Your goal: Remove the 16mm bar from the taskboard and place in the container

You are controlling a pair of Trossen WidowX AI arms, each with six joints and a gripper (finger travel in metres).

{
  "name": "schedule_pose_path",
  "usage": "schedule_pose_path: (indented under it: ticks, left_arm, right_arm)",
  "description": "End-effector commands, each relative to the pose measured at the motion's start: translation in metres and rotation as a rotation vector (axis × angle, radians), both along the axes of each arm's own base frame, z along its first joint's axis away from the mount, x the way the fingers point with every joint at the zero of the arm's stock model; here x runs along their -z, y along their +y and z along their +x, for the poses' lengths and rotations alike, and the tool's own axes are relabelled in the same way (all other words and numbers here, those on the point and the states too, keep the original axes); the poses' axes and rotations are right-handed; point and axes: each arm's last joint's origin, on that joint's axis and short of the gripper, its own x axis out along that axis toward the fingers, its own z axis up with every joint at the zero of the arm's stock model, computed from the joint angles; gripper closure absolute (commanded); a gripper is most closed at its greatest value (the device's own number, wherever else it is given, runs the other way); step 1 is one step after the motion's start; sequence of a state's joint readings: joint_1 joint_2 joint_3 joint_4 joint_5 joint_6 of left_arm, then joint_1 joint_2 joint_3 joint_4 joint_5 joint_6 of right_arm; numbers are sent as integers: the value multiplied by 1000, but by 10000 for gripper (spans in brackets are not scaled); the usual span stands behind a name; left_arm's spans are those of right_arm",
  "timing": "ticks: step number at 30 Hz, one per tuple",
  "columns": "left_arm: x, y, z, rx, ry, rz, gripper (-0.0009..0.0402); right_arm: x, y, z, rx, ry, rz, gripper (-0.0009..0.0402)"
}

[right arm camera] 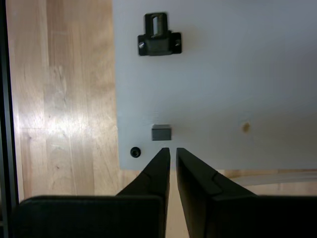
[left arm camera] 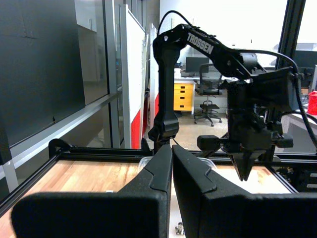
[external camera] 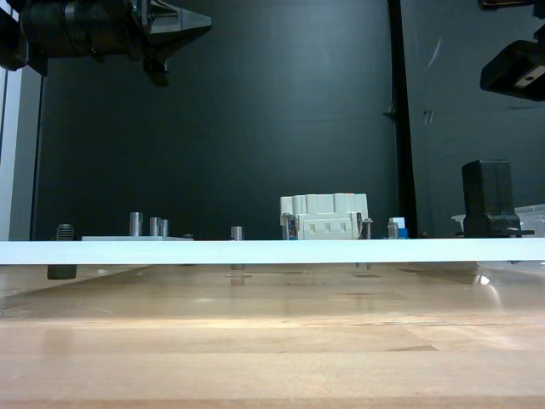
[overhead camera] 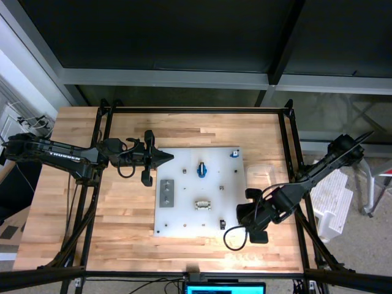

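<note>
The white taskboard (overhead camera: 184, 211) lies mid-table. In the right wrist view the 16mm bar (right arm camera: 161, 132), a tiny grey piece, lies on the taskboard (right arm camera: 223, 89) near its corner, just ahead of my right gripper (right arm camera: 173, 151). That gripper is shut, empty, and hovers above the board's near right part (overhead camera: 242, 214). In the high view the bar is hidden under that arm. The clear container (overhead camera: 260, 174) stands off the board's right edge. My left gripper (overhead camera: 168, 157) hangs shut and empty high over the board's far left edge.
A black component (right arm camera: 159, 34) sits on the board beyond the bar, and a black screw (right arm camera: 134, 151) marks the corner. A blue knob (overhead camera: 201, 169), a grey block (overhead camera: 166, 192) and a silver connector (overhead camera: 203, 204) stand on the board. A black frame rail (overhead camera: 294, 159) runs behind the container.
</note>
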State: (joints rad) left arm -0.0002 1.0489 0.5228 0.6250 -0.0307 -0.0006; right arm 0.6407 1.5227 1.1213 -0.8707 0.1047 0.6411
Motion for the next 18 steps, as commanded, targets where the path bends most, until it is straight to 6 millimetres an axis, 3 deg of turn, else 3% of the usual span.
schedule_pose_path:
  ticks: [1,12,18]
  left_arm:
    - [0,0,0,0,0,0,393]
    - [0,0,0,0,0,0,393]
    - [0,0,0,0,0,0,393]
  right_arm:
    - [5,4,5,-3,14,-23,334]
    - [19,14,14,-33,55,-93,182]
    - [37,21,18,-43,96,-124,139]
